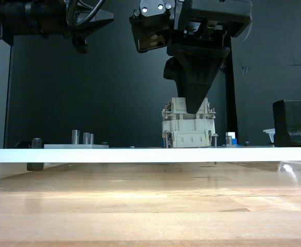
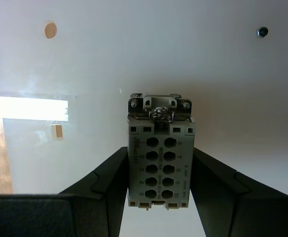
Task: Pick the HAN10E connector and install on the hub
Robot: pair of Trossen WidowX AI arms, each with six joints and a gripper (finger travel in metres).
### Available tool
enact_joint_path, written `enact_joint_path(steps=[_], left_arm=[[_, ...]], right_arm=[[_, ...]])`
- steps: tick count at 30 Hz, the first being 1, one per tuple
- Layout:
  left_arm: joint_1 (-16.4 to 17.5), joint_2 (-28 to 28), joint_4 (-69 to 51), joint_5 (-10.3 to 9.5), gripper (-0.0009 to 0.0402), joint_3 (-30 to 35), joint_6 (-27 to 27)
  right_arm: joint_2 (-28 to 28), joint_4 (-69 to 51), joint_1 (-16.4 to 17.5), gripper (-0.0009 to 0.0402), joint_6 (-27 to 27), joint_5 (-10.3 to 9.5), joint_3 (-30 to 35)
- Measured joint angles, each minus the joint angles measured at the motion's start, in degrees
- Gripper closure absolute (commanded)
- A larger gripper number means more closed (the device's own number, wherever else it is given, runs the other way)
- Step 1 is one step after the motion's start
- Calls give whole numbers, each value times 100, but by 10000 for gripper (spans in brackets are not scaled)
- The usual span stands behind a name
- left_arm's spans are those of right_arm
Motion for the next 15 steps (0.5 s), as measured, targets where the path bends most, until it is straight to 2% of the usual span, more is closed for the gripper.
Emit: enact_joint_path(steps=[15], left_arm=[[0, 0, 0, 0, 393, 0, 2]], right_arm=[[-42, 577, 0, 356, 7, 4, -487]])
